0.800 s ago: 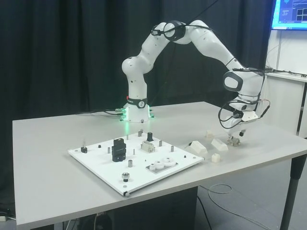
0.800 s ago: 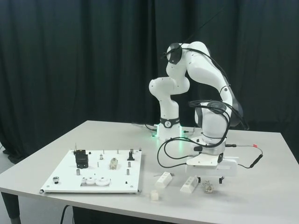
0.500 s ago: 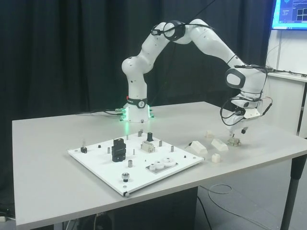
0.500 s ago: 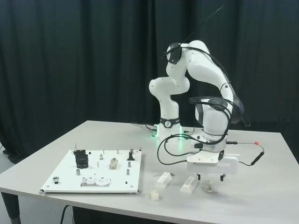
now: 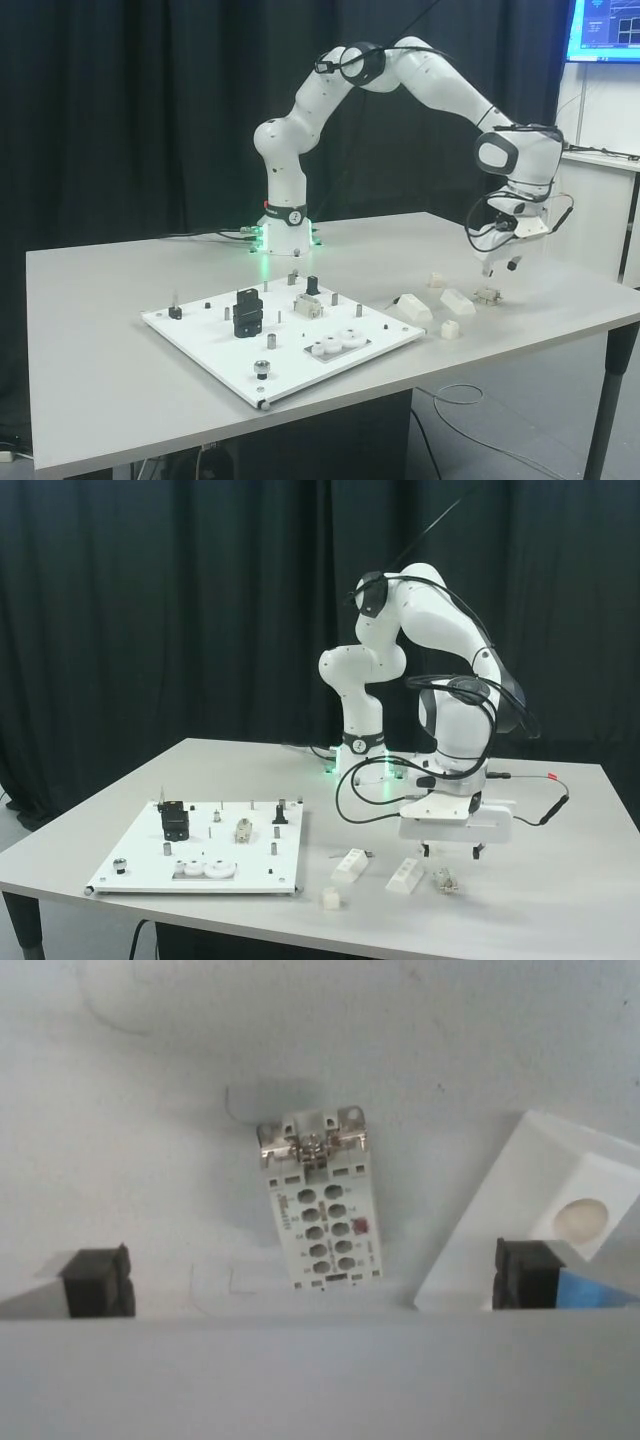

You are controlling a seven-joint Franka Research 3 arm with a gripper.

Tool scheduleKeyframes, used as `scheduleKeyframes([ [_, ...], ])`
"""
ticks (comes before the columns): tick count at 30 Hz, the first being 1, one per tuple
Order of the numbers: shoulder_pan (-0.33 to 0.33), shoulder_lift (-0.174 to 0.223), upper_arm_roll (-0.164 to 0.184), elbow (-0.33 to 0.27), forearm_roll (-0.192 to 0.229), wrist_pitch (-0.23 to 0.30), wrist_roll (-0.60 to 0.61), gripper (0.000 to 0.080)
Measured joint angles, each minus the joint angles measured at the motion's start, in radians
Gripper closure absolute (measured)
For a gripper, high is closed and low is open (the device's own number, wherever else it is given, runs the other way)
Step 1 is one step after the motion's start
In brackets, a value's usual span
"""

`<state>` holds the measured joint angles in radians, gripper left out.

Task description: Remove D-SUB.

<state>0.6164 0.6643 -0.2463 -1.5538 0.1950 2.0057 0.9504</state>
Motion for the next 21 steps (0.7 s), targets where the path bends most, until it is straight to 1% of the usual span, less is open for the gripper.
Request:
scheduleKeyframes([
  [12,-0.01,0.0,0.0,0.021,-0.009,-0.019,0.0,0.0003],
  [16,-0.012,0.0,-0.005,0.025,-0.021,-0.029,0.0,0.0003],
  [21,-0.012,-0.001,-0.021,0.031,-0.047,-0.041,0.0,0.0003],
])
